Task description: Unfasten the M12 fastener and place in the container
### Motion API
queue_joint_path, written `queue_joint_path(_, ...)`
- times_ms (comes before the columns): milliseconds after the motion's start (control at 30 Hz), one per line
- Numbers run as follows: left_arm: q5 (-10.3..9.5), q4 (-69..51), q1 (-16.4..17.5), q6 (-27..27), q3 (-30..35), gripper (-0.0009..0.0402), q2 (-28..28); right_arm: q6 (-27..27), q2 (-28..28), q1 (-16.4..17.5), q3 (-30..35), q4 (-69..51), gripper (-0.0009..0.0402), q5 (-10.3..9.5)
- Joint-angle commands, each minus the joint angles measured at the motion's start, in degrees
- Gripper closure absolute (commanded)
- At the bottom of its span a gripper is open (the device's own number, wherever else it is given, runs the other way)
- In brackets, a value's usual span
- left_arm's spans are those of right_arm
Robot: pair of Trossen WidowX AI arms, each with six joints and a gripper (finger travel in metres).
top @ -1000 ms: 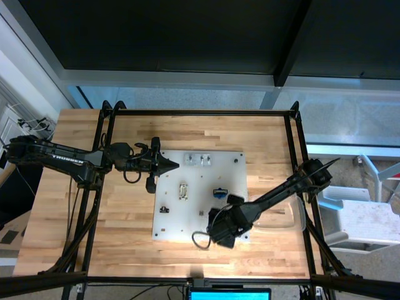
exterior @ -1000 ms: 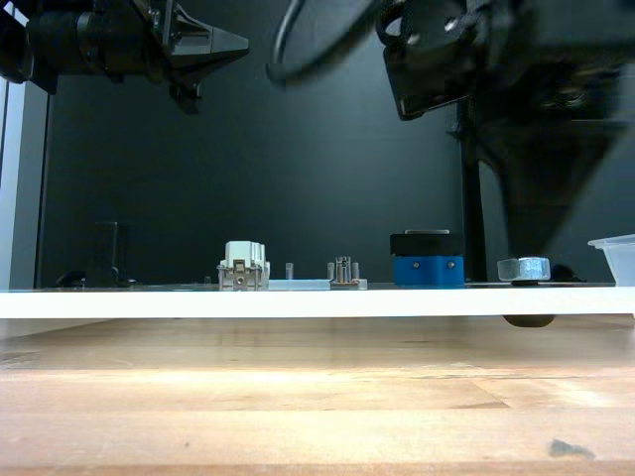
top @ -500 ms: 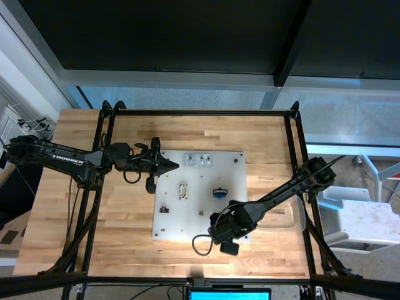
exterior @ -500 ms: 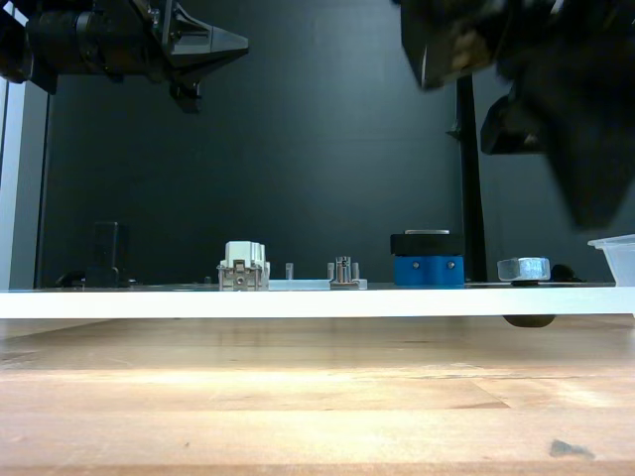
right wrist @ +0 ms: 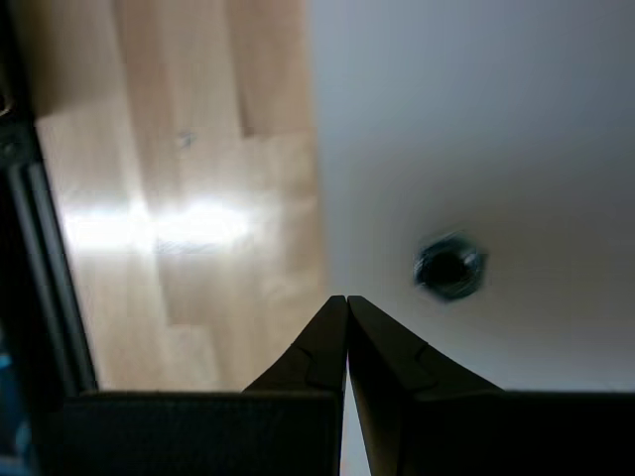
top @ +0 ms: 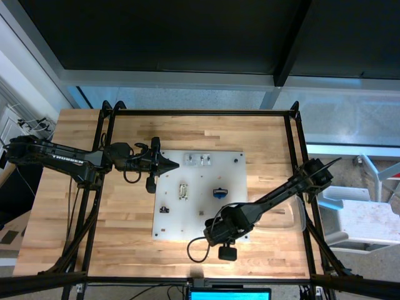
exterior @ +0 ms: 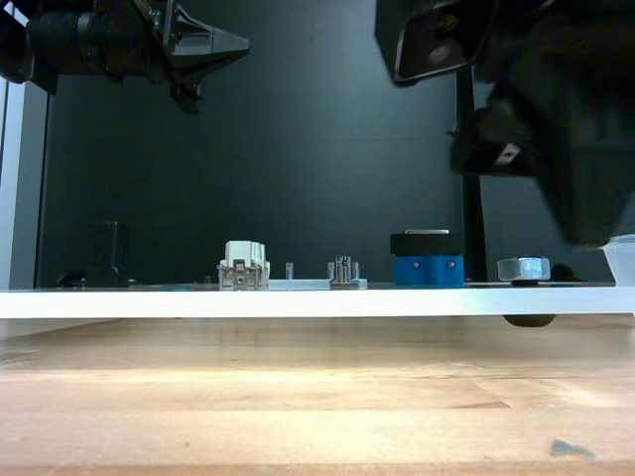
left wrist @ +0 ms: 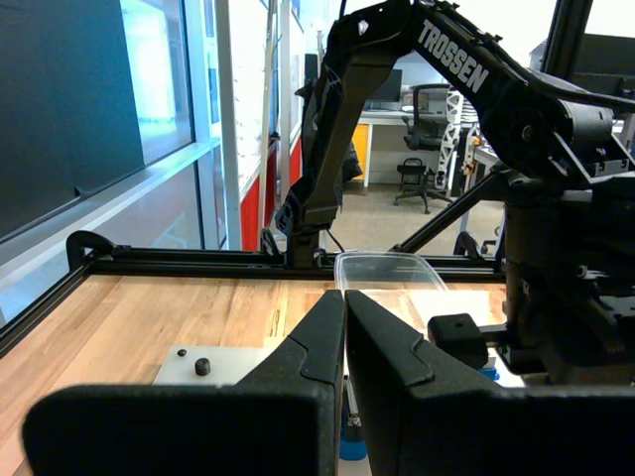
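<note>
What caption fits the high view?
Right gripper above the white board, near edge; left gripper parked above its left edge.

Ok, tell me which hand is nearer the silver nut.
The right hand, shut and empty, over the near edge of the white board, by the nut. The left hand, also shut, hovers over the board's far left corner.

Both closed: left pincer [left wrist: 344, 296] hovers at left, right pincer [right wrist: 346, 297] hangs near-right.

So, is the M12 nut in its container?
Out: the M12 nut rests on the white board below the shut right gripper; left gripper, shut, hangs over its left edge.
</note>
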Motion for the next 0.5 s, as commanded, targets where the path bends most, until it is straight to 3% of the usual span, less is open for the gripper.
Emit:
queue_joint_path(33,0.0,0.0,0.0,0.0,0.0,0.0393,0.0,-0.5,0.5,-0.1,-0.2,0.0,0.0393,1.4)
queue_joint_path(133,0.0,0.0,0.0,0.0,0.0,0.0393,0.0,-0.5,0.5,-0.3,-0.2,0.0,0.0393,2.6)
queue_joint_path(400,0.0,0.0,0.0,0.0,0.0,0.0393,0.0,-0.2,0.5,-0.7,-0.7,-0.1,0.0393,2.75)
queue_joint_path(500,0.0,0.0,0.0,0.0,0.0,0.0393,0.0,0.3,0.5,-0.7,-0.9,-0.6,0.0393,4.07)
